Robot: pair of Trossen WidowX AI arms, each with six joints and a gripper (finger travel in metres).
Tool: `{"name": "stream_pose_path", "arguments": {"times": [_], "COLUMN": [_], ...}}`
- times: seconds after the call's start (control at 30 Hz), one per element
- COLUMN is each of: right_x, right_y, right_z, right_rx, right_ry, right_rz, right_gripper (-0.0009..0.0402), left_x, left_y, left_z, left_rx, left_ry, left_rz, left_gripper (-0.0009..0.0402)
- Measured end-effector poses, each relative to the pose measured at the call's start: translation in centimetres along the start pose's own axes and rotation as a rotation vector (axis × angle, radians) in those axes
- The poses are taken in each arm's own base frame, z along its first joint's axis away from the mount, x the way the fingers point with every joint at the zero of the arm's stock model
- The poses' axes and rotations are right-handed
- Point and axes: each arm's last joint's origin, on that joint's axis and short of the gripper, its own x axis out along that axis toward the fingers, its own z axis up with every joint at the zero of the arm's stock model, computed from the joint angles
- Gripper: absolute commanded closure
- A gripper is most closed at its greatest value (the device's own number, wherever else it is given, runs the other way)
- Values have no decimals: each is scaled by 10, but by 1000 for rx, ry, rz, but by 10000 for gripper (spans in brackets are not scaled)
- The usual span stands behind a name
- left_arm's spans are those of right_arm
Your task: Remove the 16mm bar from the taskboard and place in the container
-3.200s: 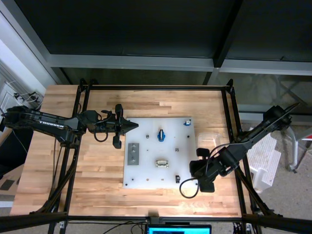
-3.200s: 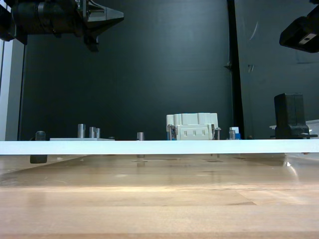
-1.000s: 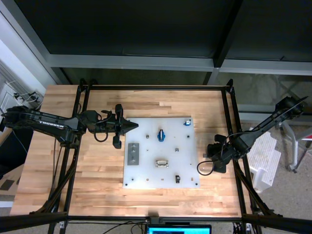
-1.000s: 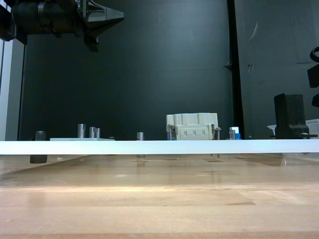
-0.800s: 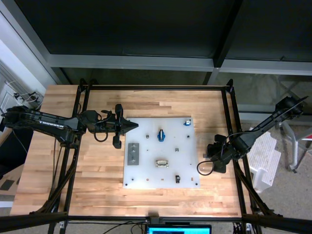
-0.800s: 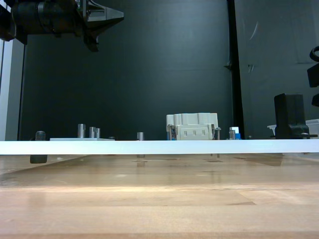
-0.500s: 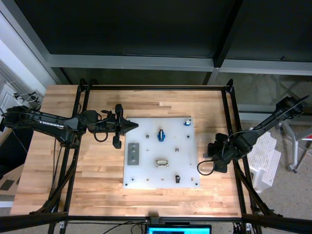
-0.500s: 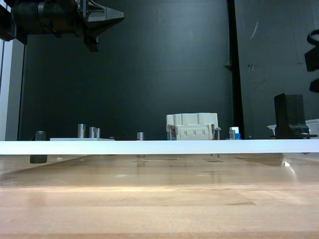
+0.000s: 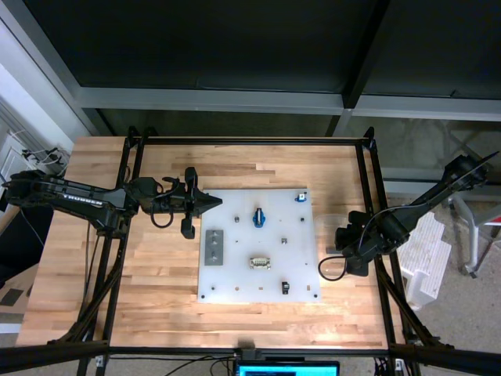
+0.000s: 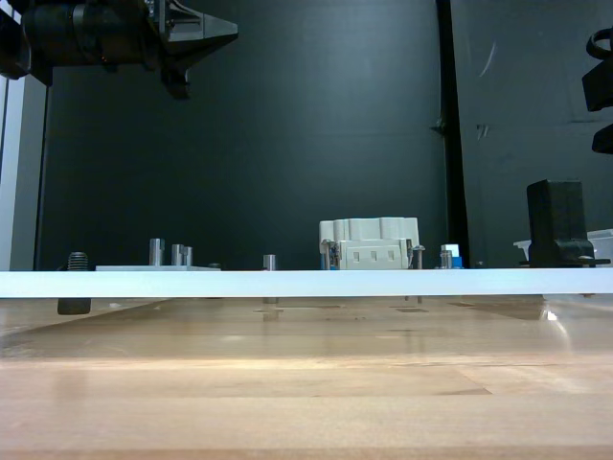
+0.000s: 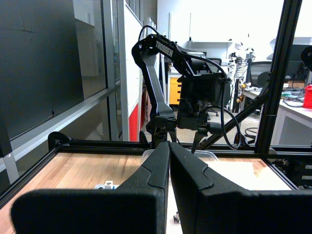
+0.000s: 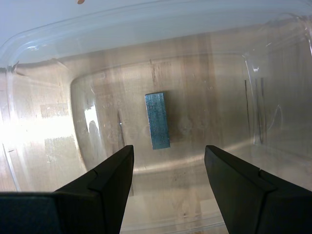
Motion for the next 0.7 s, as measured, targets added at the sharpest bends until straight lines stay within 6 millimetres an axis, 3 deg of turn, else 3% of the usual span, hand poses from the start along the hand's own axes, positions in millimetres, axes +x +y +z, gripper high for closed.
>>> {"name": "stream_pose_path", "arguments": {"times": [0.4,0.7], "right_x": [6,16], "right_y": [1,-1], "right_z": [3,8], "right_rx": [-6,-18], "right_ry": [19,22], "right_rz": [-17,-29], "right_gripper": [168,174], "left_x": [0,0], "left_y": [0,0], "left_z": [0,0], "left_rx": [0,0], "left_ry": [0,0], "left_rz": [0,0], "left_gripper": [393,393]}}
